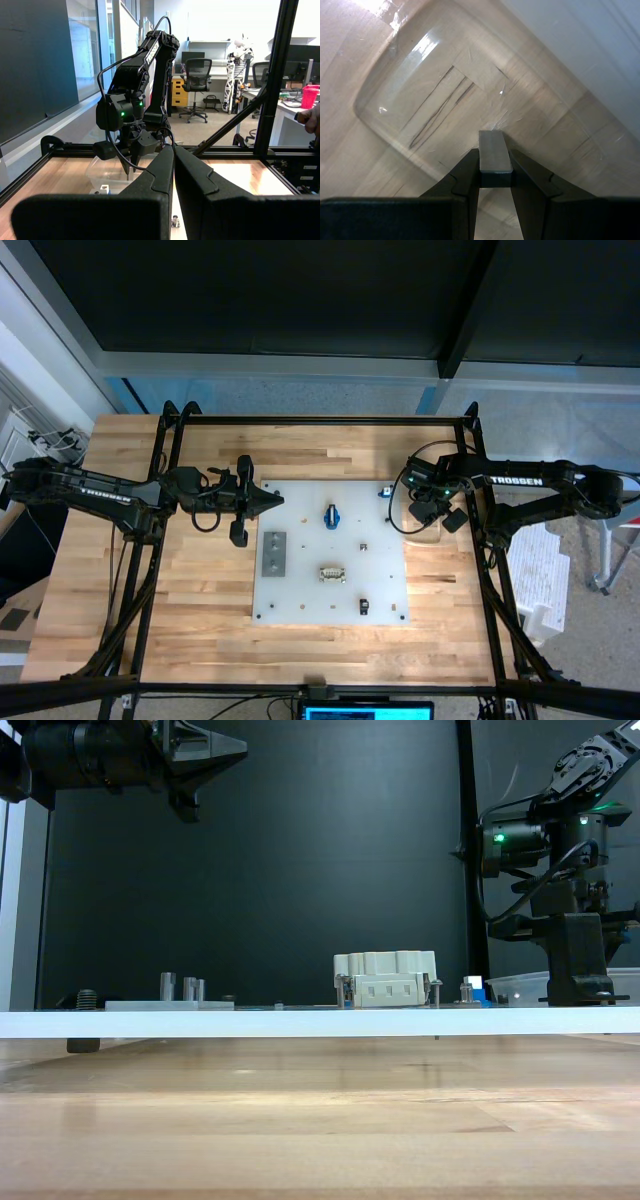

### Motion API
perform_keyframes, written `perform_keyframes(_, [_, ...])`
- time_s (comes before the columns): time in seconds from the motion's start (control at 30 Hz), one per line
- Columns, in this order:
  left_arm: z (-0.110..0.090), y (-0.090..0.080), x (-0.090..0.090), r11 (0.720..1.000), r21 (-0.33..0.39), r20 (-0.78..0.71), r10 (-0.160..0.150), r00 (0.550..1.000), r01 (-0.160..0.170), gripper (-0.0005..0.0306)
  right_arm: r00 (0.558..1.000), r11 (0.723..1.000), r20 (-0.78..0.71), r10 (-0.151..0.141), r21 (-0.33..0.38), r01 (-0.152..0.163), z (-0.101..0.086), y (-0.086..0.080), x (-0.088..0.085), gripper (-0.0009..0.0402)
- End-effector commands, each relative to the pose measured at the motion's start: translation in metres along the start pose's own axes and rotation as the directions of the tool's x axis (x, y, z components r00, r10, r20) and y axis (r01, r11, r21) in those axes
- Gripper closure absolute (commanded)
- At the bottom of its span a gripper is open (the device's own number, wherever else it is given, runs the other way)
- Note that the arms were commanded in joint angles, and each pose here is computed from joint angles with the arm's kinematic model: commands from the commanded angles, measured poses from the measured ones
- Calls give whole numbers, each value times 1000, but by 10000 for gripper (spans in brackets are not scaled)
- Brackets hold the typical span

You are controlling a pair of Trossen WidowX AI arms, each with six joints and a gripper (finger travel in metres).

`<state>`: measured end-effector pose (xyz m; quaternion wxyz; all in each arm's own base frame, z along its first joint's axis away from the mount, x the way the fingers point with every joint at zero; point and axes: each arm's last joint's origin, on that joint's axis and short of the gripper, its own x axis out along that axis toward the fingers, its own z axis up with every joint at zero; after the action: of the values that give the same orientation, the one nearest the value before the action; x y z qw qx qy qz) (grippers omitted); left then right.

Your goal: Pick the 16mm bar and install on taskboard

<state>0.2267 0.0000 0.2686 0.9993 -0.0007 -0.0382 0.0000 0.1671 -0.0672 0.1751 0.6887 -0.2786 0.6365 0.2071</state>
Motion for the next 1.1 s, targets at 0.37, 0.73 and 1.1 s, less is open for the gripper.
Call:
perform_keyframes(0.37, [0, 0, 0, 1000, 0, 0, 0, 1000, 0, 300, 1000, 997, -9, 3, 72, -3, 4, -6, -30, 389])
perform_keyframes(0.73, [0, 0, 0, 1000, 0, 0, 0, 1000, 0, 300, 1000, 995, -14, 21, 102, -19, 12, -6, -75, 389])
perform_keyframes(1.1, [0, 0, 0, 1000, 0, 0, 0, 1000, 0, 300, 1000, 992, 12, -4, 127, 3, 26, -2, -94, 389])
